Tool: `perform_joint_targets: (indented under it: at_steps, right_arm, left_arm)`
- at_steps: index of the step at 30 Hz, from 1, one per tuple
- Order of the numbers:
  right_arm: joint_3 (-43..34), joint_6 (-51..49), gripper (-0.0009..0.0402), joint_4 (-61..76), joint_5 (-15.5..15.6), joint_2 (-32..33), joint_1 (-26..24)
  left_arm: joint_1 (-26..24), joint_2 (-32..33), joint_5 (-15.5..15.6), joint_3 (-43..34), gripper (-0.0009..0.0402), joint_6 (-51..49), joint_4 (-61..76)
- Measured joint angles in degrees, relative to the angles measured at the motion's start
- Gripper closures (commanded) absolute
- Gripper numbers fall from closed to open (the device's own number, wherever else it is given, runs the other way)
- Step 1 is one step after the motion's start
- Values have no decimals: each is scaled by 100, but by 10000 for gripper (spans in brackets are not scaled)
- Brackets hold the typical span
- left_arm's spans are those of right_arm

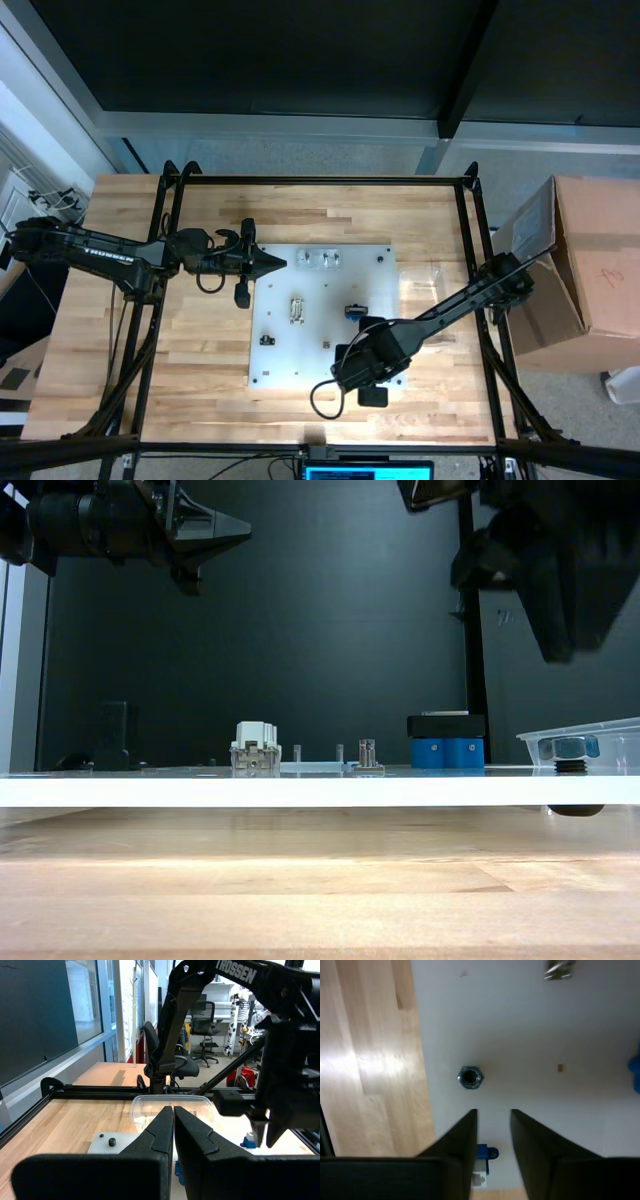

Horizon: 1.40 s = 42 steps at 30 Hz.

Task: Pick the M12 nut and place it on its threads and fasten

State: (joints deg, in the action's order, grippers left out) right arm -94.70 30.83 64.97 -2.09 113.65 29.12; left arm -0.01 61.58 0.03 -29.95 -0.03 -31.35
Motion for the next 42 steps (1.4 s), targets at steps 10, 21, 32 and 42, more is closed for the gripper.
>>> perform_joint_targets:
  at_steps: [10, 21, 32, 42]
  right_arm:
    - [90, -201, 394, -201, 15, 52, -127]
    - [612, -223, 394, -758, 15, 55, -105]
    - [769, -223, 394, -992, 22, 59, -90]
    - [785, -339, 394, -1058, 658, 59, -74]
  left_arm:
    - [0, 2, 0, 2, 393, 0, 0]
    - [0, 0, 0, 2, 393, 0, 0]
    - [0, 2, -2, 0, 393, 0, 0]
    - [0, 0, -2, 2, 393, 0, 0]
